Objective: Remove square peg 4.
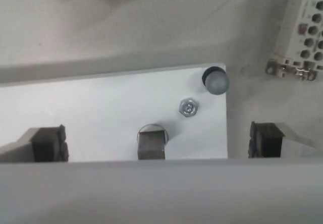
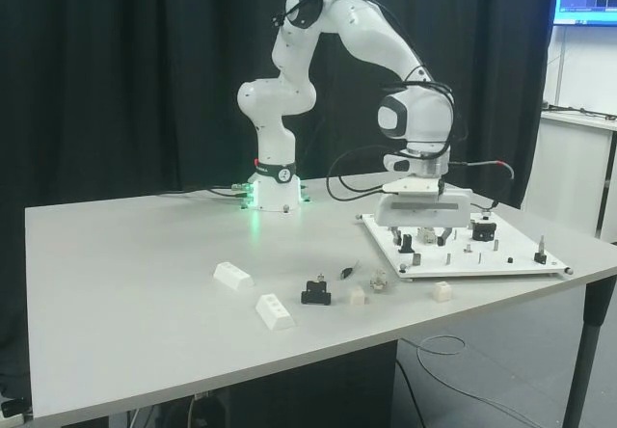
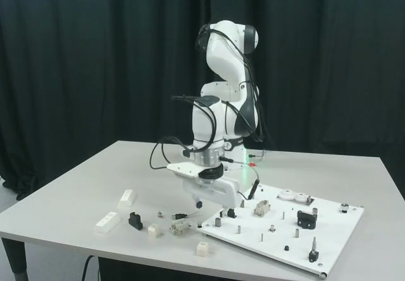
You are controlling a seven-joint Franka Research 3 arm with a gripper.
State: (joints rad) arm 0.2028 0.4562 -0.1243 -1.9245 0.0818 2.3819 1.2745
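Square peg 4 [image 1: 151, 144] stands upright, long axis vertical, in the white assembly board [image 1: 101, 113] near the board's corner, midway between the 2 fingertips of the gripper [image 1: 156, 143]. Both black finger pads [image 1: 48, 144] are spread wide and well apart from the peg, holding nothing. Near it sit a hex nut [image 1: 188, 107] and a black rubber foot [image 1: 215, 79] at the corner. Beyond the edge, on the grey table [image 1: 151, 22], lies a multi-pin connector [image 1: 303, 32].

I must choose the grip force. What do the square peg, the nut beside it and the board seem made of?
Square peg: probably dull grey metal.
Nut: bright metal, since it shines.
Board: smooth white plate, perhaps painted metal or plastic; I cannot tell which.
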